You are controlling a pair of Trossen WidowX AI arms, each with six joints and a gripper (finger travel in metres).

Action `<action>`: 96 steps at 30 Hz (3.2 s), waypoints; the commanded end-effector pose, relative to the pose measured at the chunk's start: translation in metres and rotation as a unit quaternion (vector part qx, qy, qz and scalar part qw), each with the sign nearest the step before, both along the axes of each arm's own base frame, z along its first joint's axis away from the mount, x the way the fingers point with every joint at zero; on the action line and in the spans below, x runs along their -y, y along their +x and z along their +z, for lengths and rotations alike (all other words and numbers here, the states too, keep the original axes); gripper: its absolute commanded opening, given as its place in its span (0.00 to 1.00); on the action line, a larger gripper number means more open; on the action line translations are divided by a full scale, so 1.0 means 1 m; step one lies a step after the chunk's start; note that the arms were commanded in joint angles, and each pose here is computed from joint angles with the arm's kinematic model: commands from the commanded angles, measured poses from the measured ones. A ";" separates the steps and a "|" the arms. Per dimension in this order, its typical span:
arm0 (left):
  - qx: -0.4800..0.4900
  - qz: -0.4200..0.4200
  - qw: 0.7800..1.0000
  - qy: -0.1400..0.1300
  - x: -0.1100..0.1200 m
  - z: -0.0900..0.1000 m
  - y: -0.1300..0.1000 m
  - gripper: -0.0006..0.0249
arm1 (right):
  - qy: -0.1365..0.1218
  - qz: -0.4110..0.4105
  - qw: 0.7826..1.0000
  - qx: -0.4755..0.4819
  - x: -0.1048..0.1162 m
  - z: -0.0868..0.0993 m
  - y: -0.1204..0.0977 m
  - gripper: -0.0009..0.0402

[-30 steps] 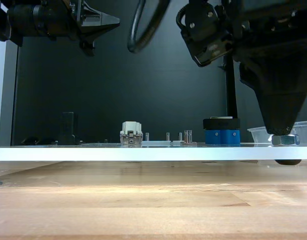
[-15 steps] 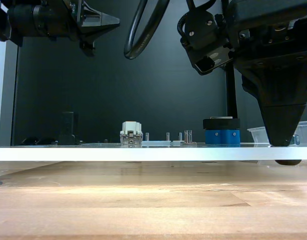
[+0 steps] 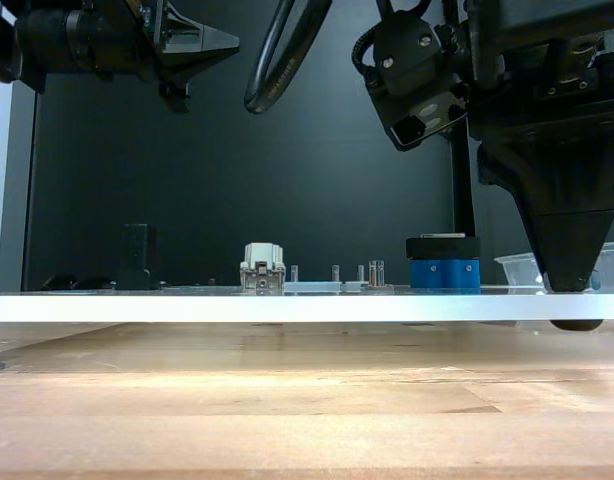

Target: Unfasten the M12 nut and place it in the container

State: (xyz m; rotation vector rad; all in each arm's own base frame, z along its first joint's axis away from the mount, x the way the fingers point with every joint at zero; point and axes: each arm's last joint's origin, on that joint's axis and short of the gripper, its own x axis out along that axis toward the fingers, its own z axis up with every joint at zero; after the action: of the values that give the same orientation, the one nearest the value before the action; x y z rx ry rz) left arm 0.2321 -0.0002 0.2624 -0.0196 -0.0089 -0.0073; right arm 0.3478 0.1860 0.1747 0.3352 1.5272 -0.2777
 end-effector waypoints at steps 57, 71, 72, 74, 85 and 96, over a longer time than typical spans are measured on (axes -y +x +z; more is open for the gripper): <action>0.000 0.000 1.000 0.000 0.000 0.000 0.000 0.03 | -0.020 0.642 0.765 0.045 -0.001 0.025 -0.008 0.55; 0.000 0.000 1.000 0.000 0.000 0.000 0.000 0.02 | 0.010 0.217 0.975 0.035 0.000 0.044 -0.020 0.11; 0.000 0.000 1.000 0.000 0.000 0.000 0.000 0.02 | 0.012 0.218 0.975 0.036 0.000 0.042 -0.021 0.06; 0.000 0.000 1.000 0.000 0.000 0.000 0.000 0.02 | 0.026 0.222 0.974 0.043 -0.001 0.035 -0.021 0.02; 0.000 0.000 1.000 0.000 0.000 0.000 0.000 0.02 | 0.035 0.221 0.973 0.062 0.000 0.009 -0.023 0.02; 0.000 0.000 1.000 0.000 0.000 0.000 0.000 0.02 | 0.022 0.216 0.974 0.059 0.005 0.005 -0.023 0.02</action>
State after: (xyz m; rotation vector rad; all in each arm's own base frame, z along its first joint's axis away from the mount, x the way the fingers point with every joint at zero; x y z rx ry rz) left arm 0.2322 -0.0002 0.2622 -0.0200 -0.0085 -0.0073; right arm 0.3242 0.1816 0.1792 0.0496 1.4518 0.1238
